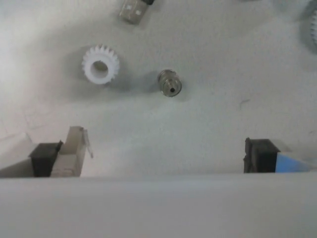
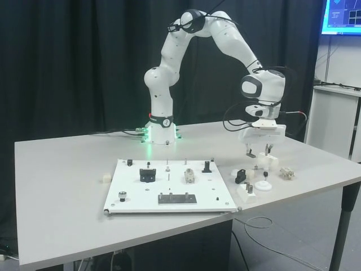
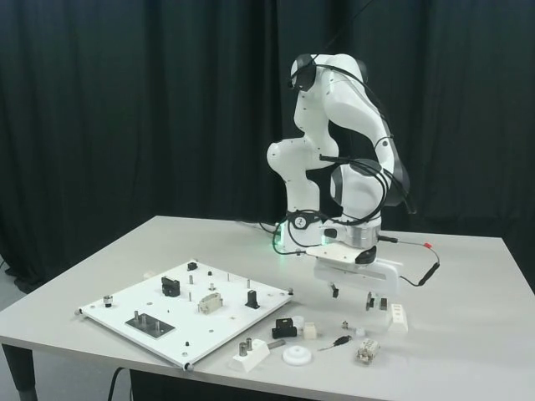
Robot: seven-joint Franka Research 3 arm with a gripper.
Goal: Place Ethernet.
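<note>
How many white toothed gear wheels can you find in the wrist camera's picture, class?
2. One whole white gear lies on the grey table beside a small metal fitting. A second gear shows only partly at the picture's edge. More may lie out of view.

White arm bent over, hand (image 3: 359,296) low above the table, fingers spread apart.
</note>
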